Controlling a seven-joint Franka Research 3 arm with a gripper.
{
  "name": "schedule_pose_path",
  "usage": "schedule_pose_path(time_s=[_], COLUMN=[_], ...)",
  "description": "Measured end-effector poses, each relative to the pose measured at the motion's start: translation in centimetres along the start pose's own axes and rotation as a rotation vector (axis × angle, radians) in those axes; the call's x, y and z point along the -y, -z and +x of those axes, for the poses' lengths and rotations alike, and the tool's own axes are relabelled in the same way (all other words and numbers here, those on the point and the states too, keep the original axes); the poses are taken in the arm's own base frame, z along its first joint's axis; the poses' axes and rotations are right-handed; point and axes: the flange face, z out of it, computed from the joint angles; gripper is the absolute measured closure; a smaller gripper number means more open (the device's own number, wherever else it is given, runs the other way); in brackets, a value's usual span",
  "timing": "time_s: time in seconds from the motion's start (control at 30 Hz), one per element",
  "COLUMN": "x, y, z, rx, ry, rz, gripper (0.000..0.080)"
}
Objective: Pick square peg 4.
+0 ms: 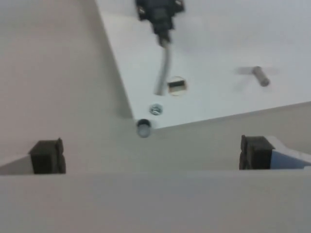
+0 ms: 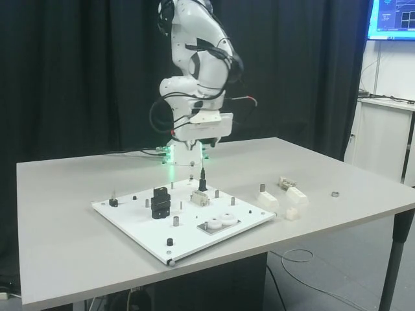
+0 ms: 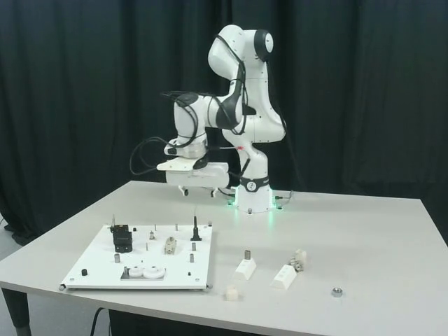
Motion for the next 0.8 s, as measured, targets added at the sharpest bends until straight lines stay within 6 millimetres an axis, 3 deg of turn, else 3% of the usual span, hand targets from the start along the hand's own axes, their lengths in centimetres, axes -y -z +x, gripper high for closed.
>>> schedule_pose_path(time_s=[0.5, 0.8], x=[8.3, 12.5], y=[2.4, 2.1], z=[-4.3, -5.0], rx=[-0.048, -0.046], ry=[-0.001, 0.024], rz=[0.000, -0.009], gripper=[0.0003, 0.0003])
